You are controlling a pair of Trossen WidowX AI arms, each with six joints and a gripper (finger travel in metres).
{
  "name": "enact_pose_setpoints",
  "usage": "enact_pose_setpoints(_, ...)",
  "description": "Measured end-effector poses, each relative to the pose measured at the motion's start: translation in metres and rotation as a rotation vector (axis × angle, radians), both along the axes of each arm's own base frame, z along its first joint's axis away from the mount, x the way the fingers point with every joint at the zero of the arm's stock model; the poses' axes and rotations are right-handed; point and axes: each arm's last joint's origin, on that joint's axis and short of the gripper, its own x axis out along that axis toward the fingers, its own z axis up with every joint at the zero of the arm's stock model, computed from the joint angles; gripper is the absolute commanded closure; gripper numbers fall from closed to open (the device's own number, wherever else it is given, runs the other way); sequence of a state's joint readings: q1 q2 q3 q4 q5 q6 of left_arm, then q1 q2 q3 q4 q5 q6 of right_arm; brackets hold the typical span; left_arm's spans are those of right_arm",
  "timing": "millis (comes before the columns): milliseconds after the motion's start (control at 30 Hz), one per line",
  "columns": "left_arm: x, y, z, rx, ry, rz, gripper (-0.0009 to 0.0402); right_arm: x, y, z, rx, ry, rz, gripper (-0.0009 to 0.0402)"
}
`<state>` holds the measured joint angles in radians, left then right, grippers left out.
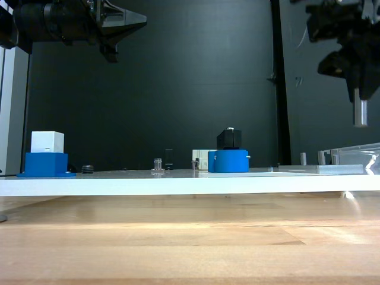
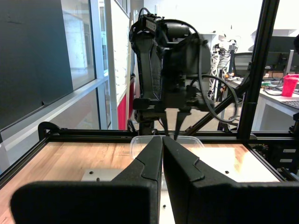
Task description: Remove the 16mm cylinder and place in the container
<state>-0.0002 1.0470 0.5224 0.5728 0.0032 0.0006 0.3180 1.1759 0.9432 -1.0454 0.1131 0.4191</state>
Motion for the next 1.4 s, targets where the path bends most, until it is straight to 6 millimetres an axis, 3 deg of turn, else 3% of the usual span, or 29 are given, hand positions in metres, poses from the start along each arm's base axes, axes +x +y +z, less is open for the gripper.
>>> enact_pose_setpoints(333, 0.0, 0.0, 0.0, 0.0, -0.001, 0.0, 0.0393, -0.026, -0.012, -0.026, -0.01, 0.074, -0.065, 0.0386)
enact_pose_setpoints(633, 0.0, 0.0, 0.0, 0.0, 0.0, 0.0, 0.0393, -0.037, -0.015, -0.044, -0.03, 0.154, -0.103, 0.0386)
enact_pose_setpoints(1400, 0.0, 0.0, 0.0, 0.0, 0.0, 0.0, 0.0393, -0.039, -0.016, -0.051, -0.026, 0.161, -0.152, 0.0384)
